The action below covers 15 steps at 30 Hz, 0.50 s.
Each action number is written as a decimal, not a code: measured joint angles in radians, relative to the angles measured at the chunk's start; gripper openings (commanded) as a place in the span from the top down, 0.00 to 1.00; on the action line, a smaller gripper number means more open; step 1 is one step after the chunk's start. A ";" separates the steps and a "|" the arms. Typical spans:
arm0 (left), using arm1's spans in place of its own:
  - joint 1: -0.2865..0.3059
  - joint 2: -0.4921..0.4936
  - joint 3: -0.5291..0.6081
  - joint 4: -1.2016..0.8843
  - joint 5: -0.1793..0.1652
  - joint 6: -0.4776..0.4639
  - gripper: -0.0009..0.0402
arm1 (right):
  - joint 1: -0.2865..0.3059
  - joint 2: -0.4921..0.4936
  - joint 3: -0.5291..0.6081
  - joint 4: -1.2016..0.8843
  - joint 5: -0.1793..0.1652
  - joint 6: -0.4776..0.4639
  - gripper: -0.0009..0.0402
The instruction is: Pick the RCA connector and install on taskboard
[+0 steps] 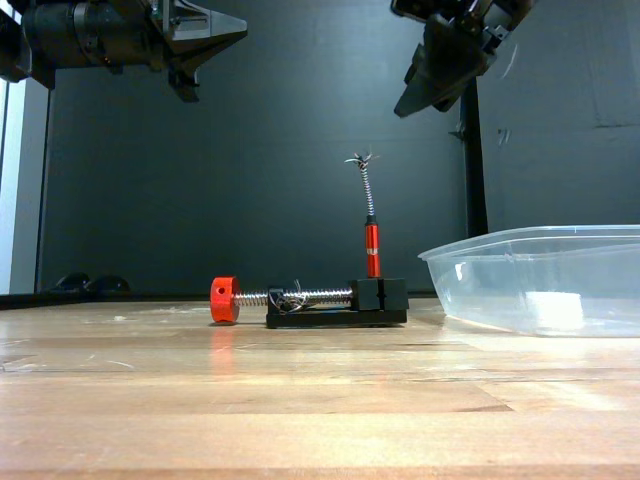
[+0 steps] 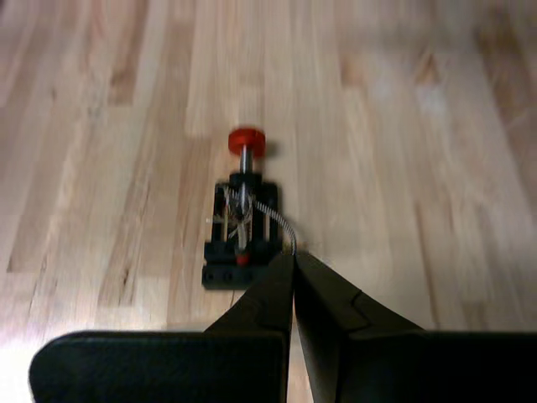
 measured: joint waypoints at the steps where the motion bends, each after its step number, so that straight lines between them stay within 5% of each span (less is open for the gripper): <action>1: 0.000 0.000 0.000 0.000 0.000 0.000 0.98 | -0.004 -0.020 -0.023 0.037 -0.001 -0.002 0.98; 15: 0.000 0.000 0.000 0.000 0.000 0.000 0.98 | -0.079 -0.254 -0.312 0.597 -0.027 -0.091 0.98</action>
